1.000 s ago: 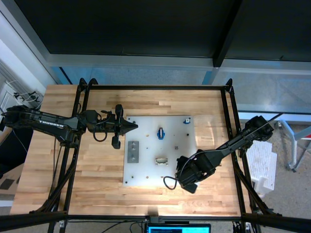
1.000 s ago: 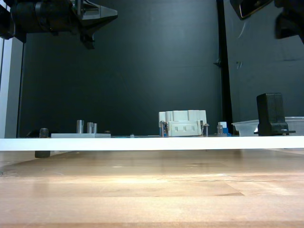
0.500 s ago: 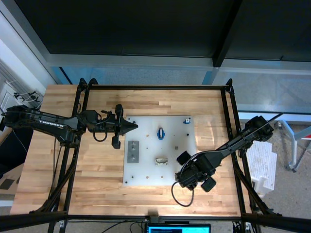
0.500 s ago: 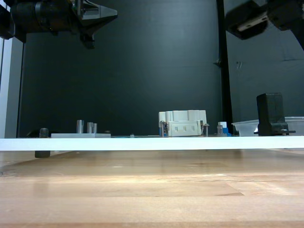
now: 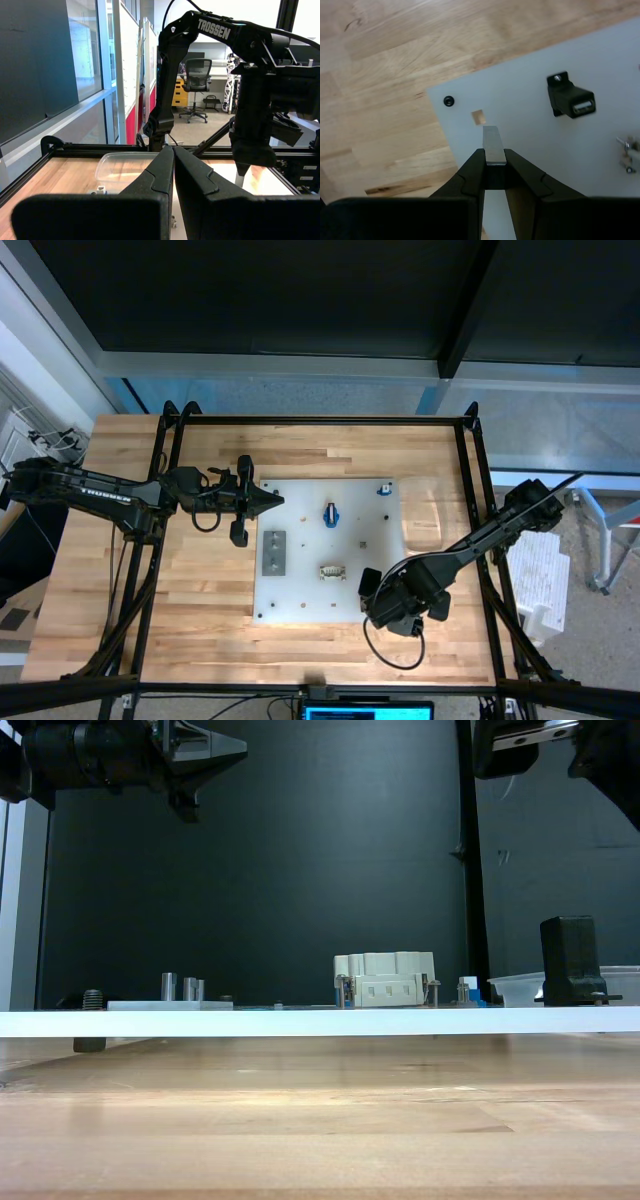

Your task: Pick the 16mm bar and install on taskboard

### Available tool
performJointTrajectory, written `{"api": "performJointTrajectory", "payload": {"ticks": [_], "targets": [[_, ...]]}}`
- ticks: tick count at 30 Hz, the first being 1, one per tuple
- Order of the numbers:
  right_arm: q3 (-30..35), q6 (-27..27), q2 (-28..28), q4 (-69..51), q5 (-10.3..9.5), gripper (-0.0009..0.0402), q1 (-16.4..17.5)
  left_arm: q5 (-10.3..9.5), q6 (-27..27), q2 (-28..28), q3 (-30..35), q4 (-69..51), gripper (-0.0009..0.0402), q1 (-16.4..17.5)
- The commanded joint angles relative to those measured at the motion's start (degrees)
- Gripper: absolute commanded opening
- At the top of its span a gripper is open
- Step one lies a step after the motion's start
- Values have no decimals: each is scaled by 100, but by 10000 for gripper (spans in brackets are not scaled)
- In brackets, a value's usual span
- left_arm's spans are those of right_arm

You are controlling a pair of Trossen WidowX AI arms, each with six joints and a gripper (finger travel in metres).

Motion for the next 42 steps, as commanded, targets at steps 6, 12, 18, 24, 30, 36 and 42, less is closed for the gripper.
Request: {"api": "performJointTrajectory", "payload": {"ticks": [6,12,18,24,30,36,42], "targets": [[-144,-472,-2,240,4,0,245,0,0,0,0,2,0,2],[-304,-920,26,417,28,0,393,0,0,0,0,2,0,0],[-302,-1134,166,398,361,0,393,0,0,0,0,2,0,2],[-304,-1211,181,459,356,0,387,0,0,0,0,2,0,2],[-439,-1217,181,474,341,0,380,0,0,0,0,2,0,2],[-520,-1305,181,573,278,0,369,0,0,0,0,2,0,2],[-562,-1331,181,623,278,0,337,0,0,0,0,2,0,2]]}}
